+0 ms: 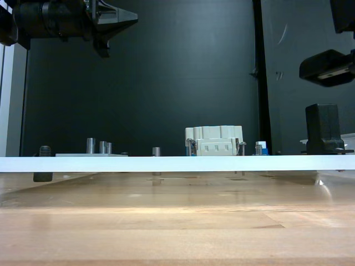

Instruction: Remove the 16mm bar from the taskboard and place in the container

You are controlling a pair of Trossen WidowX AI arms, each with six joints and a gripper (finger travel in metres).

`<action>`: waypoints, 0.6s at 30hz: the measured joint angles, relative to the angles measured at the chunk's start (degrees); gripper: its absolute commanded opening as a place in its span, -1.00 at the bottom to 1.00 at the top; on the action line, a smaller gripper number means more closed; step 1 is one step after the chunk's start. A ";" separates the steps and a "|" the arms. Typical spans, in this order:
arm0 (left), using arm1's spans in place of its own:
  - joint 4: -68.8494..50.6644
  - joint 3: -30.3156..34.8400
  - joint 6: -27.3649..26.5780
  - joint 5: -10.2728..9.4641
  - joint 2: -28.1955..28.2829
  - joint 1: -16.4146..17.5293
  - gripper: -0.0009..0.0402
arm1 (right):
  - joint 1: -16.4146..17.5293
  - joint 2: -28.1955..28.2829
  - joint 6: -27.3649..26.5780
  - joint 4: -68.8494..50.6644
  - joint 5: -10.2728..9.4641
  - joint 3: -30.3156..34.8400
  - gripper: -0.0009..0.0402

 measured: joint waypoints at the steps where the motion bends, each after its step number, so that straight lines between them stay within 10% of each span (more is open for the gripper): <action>1: 0.00 -0.02 0.00 -0.02 0.00 0.00 -0.96 | 0.04 -0.55 0.17 -0.31 0.00 -0.07 -0.96; 18: 0.00 -0.02 -0.02 -0.02 0.00 0.00 -0.96 | 0.37 -14.03 2.75 -4.50 -0.02 -0.70 -0.96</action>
